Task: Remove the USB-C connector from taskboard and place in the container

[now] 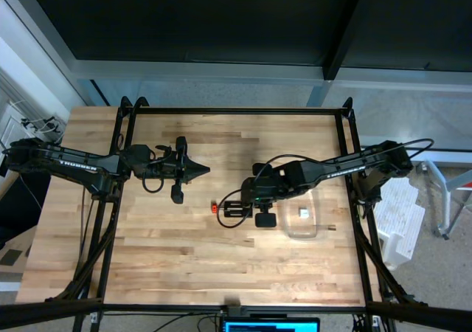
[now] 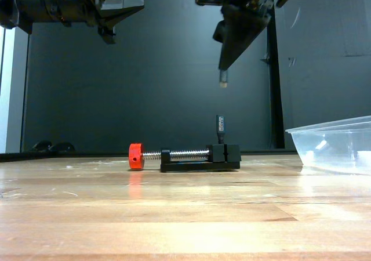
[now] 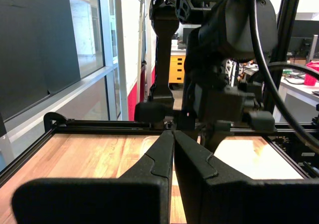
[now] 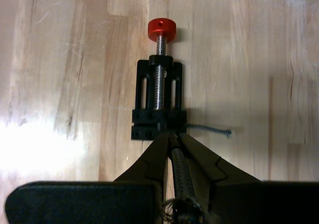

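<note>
Right claw [image 2: 222, 69] is clenched on the USB-C connector [image 2: 222, 81]. Fingers are pinched to a point, and a tiny grey sliver pokes out below the tips. From the wrist cam you can see a short braided stub running up between the fingers too. The connector hangs in the air well above the taskboard [image 2: 191, 156], pretty much straight over its block end, where a little dark post [image 2: 219, 127] sticks up. The red knob [image 2: 135, 156] is at the opposite end.

The right arm reaches in from its edge of the counter [image 1: 184, 258], with the wrist bent so the claw points straight down. The container [image 1: 318, 225] sits just beside the taskboard on the right arm's side, with a small white square piece [image 1: 303, 213] inside.

Left claw [image 1: 205, 171] is squeezed together on nothing. It's held level in mid-air, well apart from the taskboard, pointing toward the right arm.
</note>
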Robot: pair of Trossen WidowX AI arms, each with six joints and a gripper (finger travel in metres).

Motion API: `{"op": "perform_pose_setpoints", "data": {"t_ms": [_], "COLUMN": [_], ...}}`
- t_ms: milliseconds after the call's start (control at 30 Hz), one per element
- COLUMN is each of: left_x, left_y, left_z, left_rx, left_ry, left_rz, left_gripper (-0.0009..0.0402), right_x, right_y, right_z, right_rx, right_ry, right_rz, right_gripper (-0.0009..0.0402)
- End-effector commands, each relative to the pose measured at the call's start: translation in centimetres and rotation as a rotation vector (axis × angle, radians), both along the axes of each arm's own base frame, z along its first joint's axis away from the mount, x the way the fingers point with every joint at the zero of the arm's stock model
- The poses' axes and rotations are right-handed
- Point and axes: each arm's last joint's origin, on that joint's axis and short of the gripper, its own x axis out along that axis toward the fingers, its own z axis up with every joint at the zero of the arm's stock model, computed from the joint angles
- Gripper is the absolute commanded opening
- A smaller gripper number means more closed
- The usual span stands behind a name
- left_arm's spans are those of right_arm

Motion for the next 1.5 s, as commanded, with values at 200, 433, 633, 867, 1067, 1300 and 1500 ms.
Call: {"op": "perform_pose_setpoints", "data": {"t_ms": [200,433,633,867,1067,1300,1500], "left_x": [0.0,0.0,0.0,0.0,0.0,0.0,0.0], "left_y": [0.0,0.0,0.0,0.0,0.0,0.0,0.0], "left_z": [0.0,0.0,0.0,0.0,0.0,0.0,0.0], "left_rx": [0.0,0.0,0.0,0.0,0.0,0.0,0.0], "left_ry": [0.002,0.002,0.002,0.002,0.002,0.002,0.002], "left_rz": [0.0,0.0,0.0,0.0,0.0,0.0,0.0], "left_gripper": [0.0,0.0,0.0,0.0,0.0,0.0,0.0], "right_x": [-3.7,-6.8,-9.6,-12.3,-13.8,-14.9,-15.5], "right_y": [0.1,-0.2,-0.6,-1.0,-1.3,-1.3,-1.4], "right_z": [0.0,-0.7,-1.7,-2.7,-3.3,-4.5,-6.0], "right_rx": [0.019,0.023,0.027,0.035,0.034,0.03,0.007], "right_ry": [0.007,0.024,0.056,0.079,0.09,0.119,0.163], "right_rz": [-0.02,-0.023,-0.04,-0.063,-0.063,-0.067,-0.072], "right_gripper": [0.0,0.0,0.0,0.0,0.0,0.0,0.0001]}}
